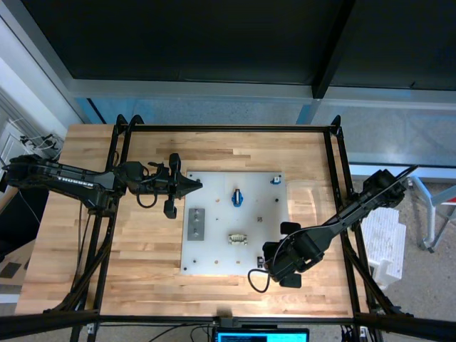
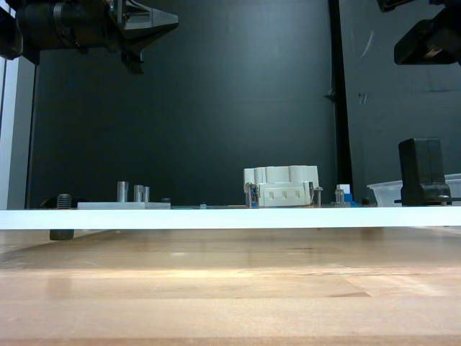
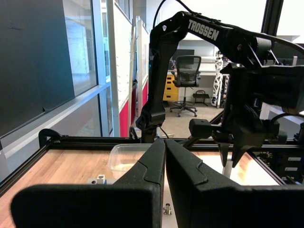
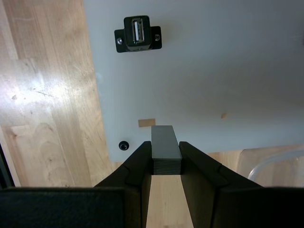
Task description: Pick the 16mm bar and install on taskboard
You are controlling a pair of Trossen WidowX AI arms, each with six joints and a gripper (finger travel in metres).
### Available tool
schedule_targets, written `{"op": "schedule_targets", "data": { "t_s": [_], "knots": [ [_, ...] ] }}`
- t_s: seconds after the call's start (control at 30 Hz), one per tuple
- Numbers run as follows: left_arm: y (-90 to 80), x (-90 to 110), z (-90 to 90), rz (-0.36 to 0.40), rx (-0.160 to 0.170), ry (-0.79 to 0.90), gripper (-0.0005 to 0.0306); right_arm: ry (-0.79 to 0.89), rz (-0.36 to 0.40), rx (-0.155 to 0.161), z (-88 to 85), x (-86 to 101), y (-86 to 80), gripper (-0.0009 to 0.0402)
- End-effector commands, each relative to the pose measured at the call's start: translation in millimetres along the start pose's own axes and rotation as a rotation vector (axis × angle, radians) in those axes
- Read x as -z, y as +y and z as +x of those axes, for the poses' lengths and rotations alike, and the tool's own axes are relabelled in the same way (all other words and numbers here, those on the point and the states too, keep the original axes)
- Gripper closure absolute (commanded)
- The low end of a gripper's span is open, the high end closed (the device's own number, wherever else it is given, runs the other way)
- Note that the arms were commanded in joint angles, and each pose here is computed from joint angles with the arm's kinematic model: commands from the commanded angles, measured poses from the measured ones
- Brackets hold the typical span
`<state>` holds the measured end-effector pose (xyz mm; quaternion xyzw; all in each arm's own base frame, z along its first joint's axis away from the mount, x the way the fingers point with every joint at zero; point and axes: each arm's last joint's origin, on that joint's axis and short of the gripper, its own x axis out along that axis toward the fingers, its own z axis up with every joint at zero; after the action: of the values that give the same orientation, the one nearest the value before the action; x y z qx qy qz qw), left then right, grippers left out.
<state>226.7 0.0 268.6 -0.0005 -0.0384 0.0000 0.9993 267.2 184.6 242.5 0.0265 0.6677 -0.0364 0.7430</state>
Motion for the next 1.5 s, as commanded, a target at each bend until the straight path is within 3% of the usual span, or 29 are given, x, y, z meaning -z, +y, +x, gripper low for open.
{"op": "schedule_targets", "data": {
  "t_s": [0.03, 0.3, 0.67, 1.5],
  "knots": [
    [0.1, 0.0, 0.1, 0.000, 0.000, 0.000, 0.0300, 0.008, -0.004, 0.008, 3.4, 0.0, 1.6, 0.0389],
    [0.1, 0.0, 0.1, 0.000, 0.000, 0.000, 0.0300, 0.025, -0.017, 0.021, 11.6, 1.8, 6.5, 0.0389],
    [0.0, 0.0, 0.1, 0.000, 0.000, 0.000, 0.0300, 0.015, -0.027, 0.009, 18.1, 4.5, 9.7, 0.0389],
    [0.1, 0.0, 0.1, 0.000, 0.000, 0.000, 0.0300, 0.023, -0.057, 0.014, 27.5, 4.8, 12.2, 0.0389]
  ]
}}
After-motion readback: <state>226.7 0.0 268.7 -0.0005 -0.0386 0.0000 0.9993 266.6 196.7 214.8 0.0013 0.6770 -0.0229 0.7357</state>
